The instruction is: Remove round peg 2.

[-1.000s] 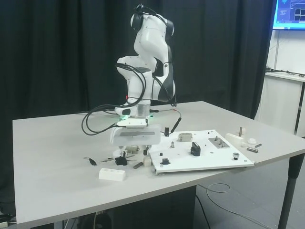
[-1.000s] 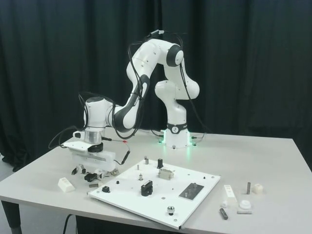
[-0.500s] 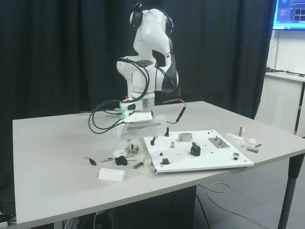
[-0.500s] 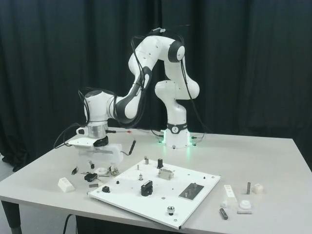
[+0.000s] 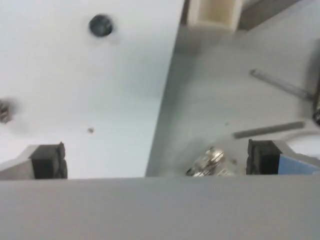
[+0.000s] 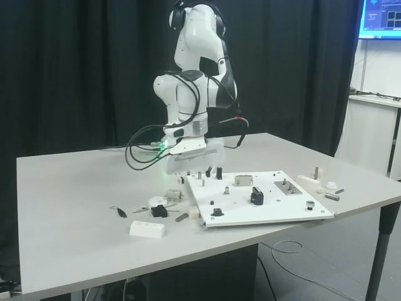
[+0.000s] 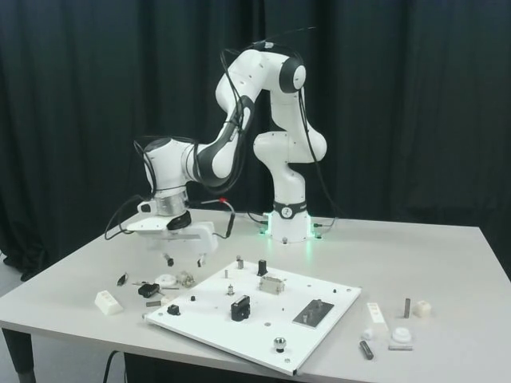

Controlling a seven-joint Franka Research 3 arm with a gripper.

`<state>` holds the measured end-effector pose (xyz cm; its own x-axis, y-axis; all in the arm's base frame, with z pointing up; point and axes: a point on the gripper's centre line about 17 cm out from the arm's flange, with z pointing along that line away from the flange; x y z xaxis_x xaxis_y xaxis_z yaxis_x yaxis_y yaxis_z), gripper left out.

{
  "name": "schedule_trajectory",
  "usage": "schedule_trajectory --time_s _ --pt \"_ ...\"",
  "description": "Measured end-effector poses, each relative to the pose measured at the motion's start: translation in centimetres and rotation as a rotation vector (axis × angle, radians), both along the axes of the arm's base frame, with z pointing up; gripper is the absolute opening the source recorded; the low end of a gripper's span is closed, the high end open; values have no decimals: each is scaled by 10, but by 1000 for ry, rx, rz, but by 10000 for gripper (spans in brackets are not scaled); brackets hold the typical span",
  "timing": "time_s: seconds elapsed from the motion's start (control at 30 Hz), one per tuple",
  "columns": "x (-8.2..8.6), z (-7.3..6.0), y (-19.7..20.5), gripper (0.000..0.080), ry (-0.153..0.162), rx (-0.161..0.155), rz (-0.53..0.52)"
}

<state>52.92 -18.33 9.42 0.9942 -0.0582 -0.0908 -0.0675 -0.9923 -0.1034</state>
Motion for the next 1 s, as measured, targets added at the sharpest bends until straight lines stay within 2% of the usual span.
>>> schedule_trajectory --time_s 0.3,0.6,1.0 --pt "-24 1 26 800 28 21 -32" --pt "-44 -1 43 800 40 1 -77" --pt "-66 -23 53 800 27 -25 -113"
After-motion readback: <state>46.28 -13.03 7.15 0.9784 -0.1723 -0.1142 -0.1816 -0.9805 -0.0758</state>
